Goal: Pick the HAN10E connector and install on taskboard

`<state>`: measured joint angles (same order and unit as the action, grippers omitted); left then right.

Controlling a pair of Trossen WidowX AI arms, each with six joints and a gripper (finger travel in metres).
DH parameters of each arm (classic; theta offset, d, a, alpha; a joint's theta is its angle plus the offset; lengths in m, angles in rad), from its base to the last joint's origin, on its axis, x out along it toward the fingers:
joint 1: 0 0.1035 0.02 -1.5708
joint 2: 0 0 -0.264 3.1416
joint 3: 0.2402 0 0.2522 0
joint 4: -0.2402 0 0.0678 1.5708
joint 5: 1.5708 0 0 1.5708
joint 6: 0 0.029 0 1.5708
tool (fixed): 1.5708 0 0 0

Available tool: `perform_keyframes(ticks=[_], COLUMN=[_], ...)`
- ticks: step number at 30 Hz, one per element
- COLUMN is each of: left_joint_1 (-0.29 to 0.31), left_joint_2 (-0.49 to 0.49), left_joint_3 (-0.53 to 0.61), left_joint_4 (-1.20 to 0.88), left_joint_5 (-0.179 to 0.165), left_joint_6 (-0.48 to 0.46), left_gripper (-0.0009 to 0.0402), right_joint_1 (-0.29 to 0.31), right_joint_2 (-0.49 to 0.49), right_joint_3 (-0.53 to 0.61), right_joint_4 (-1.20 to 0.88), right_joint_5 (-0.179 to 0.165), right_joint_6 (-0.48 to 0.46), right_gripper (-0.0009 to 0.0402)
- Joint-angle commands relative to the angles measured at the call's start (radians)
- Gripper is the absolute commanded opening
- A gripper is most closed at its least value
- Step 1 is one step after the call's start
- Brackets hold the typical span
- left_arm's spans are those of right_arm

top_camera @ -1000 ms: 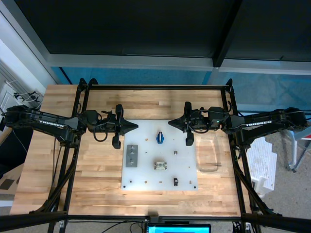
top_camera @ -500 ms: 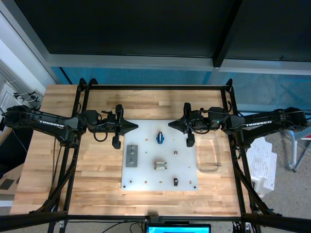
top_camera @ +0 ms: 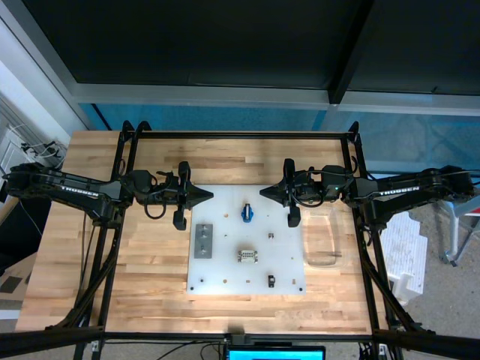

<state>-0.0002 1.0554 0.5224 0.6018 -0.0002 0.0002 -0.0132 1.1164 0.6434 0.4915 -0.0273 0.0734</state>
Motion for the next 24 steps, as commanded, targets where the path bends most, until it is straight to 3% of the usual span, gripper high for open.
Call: perform_keyframes(ticks=[1, 24], left_joint_1=[0.000, 0.000], left_joint_2=[0.000, 0.000], left_joint_3=[0.000, 0.000], left_joint_4=[0.000, 0.000], left_joint_5=[0.000, 0.000], left_joint_6=[0.000, 0.000], left_gripper=[0.0001, 0.0001], right_joint_1=[0.000, 0.000], right_joint_2=[0.000, 0.000], right_joint_3=[0.000, 0.000], right_joint_4=[-0.001, -0.031], right_joint_5=[0.000, 0.000], right_joint_6=[0.000, -0.001], right_gripper=[0.0000, 0.0000])
